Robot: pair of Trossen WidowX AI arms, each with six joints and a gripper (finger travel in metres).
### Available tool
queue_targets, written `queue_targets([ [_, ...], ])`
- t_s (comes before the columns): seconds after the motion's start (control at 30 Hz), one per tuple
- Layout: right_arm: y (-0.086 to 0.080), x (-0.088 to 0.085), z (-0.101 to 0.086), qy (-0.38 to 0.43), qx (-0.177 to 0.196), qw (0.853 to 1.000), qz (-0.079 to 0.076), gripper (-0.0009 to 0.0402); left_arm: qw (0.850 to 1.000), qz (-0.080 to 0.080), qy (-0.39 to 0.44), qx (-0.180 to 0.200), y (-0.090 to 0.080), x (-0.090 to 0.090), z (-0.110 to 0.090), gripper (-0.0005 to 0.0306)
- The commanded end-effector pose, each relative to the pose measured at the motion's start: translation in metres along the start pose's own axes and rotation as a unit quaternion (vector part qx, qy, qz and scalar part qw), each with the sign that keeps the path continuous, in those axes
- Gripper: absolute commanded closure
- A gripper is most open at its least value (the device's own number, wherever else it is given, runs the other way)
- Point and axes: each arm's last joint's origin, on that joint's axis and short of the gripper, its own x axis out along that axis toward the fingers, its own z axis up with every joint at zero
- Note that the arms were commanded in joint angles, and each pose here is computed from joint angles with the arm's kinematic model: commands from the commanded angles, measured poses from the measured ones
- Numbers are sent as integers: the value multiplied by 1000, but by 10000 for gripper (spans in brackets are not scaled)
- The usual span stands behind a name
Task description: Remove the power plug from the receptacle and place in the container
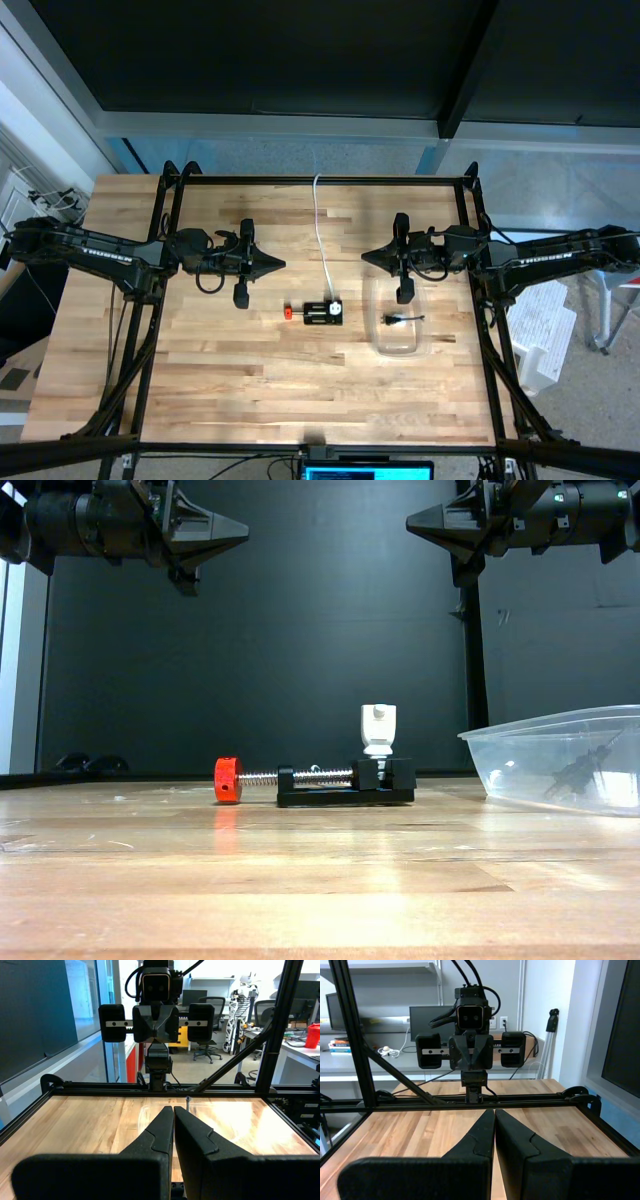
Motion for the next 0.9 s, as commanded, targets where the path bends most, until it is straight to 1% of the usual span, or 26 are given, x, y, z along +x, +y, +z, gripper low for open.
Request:
queue_targets([
  [0.03,0,0,-2,2,-1,1000,0,393,1000,0,0,0,0,0,0,300],
  [0.1,0,-1,-3,0,-1,1000,-2,393,1000,0,0,0,0,0,0,300],
  [0.27,-5,-1,-3,1,2,1000,-11,393,1000,0,0,0,0,0,0,300],
  [0.9,-5,-1,-3,2,4,1000,-12,393,1000,0,0,0,0,0,0,300],
])
